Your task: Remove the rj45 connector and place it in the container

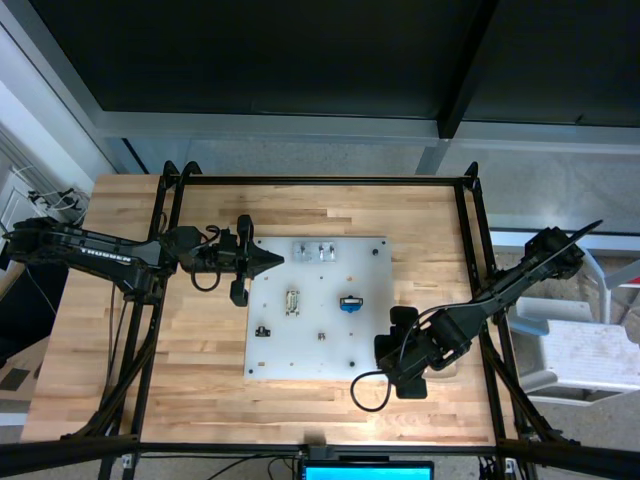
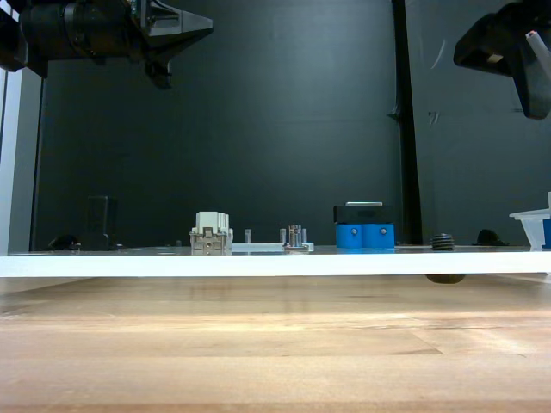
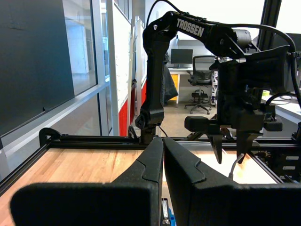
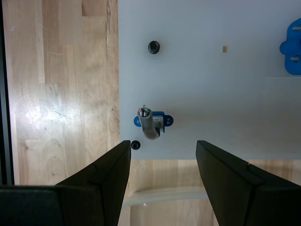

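"TROSSEN" on left arm point(image 1: 98, 251), right arm point(image 3: 190, 27)

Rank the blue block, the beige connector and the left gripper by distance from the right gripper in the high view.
From the right gripper, open over the board's near right corner:
1. blue block, mid-board, right of centre.
2. beige connector, left of centre.
3. left gripper, shut, over the board's far left corner.

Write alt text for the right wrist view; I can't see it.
The open right gripper looks straight down on the rj45 connector, a short grey cable stub plugged into a blue mount near the edge of the white board. The clear container lies just off that edge. The left gripper, shut, is outside this view, at the board's left edge.
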### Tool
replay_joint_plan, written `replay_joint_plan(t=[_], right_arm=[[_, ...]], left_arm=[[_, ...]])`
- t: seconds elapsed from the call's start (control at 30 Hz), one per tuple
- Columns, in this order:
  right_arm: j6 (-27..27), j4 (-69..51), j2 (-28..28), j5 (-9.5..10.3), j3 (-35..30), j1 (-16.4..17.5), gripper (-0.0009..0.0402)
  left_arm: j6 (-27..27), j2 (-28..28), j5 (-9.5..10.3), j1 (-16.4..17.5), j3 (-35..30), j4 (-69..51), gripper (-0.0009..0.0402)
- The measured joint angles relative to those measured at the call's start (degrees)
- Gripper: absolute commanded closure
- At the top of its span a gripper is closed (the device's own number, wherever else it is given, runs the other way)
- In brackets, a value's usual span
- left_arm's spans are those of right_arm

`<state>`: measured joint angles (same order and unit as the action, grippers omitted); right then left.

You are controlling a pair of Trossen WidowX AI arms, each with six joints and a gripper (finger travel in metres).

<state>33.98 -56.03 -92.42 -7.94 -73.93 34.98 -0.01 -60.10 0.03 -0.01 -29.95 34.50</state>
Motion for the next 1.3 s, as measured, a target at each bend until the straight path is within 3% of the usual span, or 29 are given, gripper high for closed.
replay_joint_plan(t=[0.67,1.3], right_arm=[[-1.38,6.12,-3.67,-0.59,3.19,0.04,0.0200],[-2.75,8.00,-3.74,-1.51,5.66,-0.61,0.0201]], left_arm=[[0.00,0.00,0.00,0.00,0.00,0.00,0.0392],[0.00,0.00,0.02,0.00,0.00,0.02,0.0392]])
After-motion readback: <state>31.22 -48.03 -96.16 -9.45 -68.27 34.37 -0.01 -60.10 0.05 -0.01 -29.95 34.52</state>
